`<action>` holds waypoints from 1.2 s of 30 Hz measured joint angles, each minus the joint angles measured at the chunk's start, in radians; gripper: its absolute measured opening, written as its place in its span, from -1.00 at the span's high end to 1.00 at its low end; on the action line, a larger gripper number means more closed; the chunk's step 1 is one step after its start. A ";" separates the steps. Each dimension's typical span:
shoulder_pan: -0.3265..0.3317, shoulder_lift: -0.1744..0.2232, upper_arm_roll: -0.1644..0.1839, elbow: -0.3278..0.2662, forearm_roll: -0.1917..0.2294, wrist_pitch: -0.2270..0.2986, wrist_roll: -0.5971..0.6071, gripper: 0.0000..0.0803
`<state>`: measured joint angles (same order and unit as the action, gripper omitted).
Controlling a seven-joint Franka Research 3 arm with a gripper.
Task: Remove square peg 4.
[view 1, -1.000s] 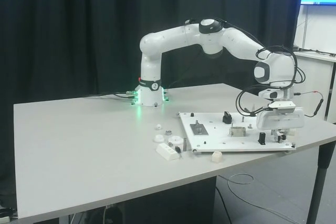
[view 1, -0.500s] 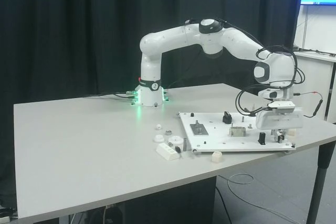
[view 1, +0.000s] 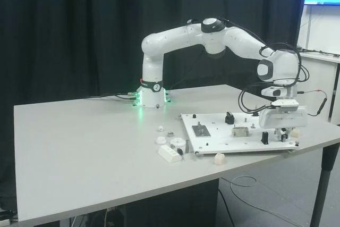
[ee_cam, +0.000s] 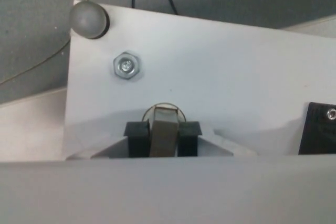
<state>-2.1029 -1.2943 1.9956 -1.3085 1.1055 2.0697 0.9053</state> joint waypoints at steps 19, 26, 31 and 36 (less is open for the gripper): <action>-0.001 -0.008 0.019 -0.004 0.002 0.022 0.000 0.74; 0.000 -0.008 0.019 -0.004 0.002 0.024 0.005 0.74; 0.000 -0.008 0.019 -0.004 0.002 0.024 0.008 0.74; -0.001 -0.008 0.019 -0.004 0.002 0.024 0.033 0.74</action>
<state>-2.1035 -1.3019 2.0145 -1.3129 1.1076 2.0937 0.9378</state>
